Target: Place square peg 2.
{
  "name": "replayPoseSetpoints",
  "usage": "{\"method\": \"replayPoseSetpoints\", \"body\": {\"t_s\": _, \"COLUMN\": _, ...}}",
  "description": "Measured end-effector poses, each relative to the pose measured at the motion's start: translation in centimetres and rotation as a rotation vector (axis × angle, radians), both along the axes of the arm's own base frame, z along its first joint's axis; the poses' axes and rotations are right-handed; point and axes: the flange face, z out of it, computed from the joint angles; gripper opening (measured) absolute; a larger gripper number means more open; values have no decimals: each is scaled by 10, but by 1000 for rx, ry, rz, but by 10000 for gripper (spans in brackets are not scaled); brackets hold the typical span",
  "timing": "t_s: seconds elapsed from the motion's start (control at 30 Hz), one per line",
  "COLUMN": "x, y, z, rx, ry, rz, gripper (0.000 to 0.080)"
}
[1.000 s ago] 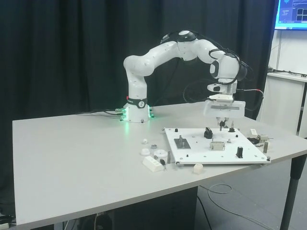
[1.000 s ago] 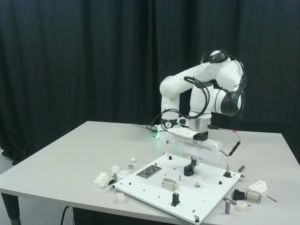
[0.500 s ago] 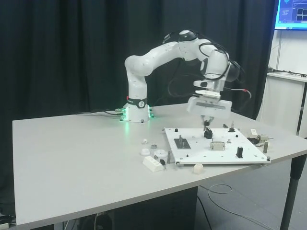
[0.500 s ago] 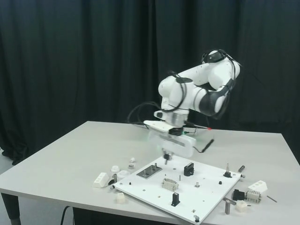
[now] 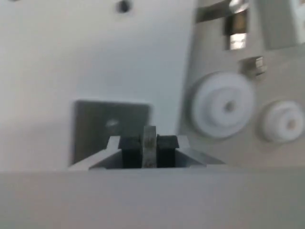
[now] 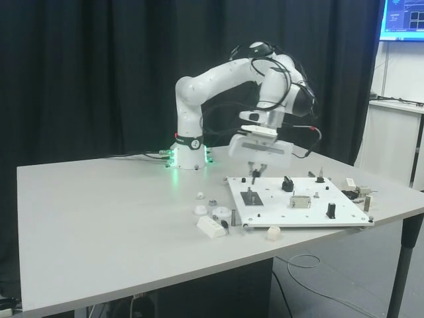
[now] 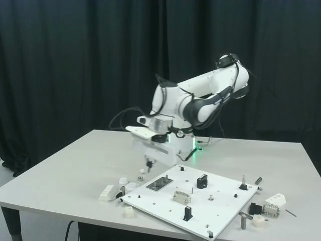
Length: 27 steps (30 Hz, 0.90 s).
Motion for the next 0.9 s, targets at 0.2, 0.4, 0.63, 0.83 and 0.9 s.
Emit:
{"method": "replayPoseSetpoints", "body": {"t_s": 0.2, "x": 0, "y": -40, "z": -2, "rx": -3, "ry": 3, "rz": 21, "gripper": 65}}
{"method": "replayPoseSetpoints", "body": {"t_s": 0.4, "x": -2, "y": -76, "z": -6, "rx": -1, "ry": -2, "rz": 37, "gripper": 65}}
{"method": "replayPoseSetpoints", "body": {"t_s": 0.63, "x": -6, "y": -112, "z": -15, "rx": 8, "ry": 0, "rz": 57, "gripper": 65}}
{"method": "replayPoseSetpoints", "body": {"t_s": 0.83, "x": -12, "y": -138, "z": -26, "rx": 19, "ry": 8, "rz": 78, "gripper": 65}}
{"method": "replayPoseSetpoints", "body": {"t_s": 0.9, "x": -14, "y": -146, "z": -30, "rx": 24, "ry": 9, "rz": 81, "gripper": 65}}
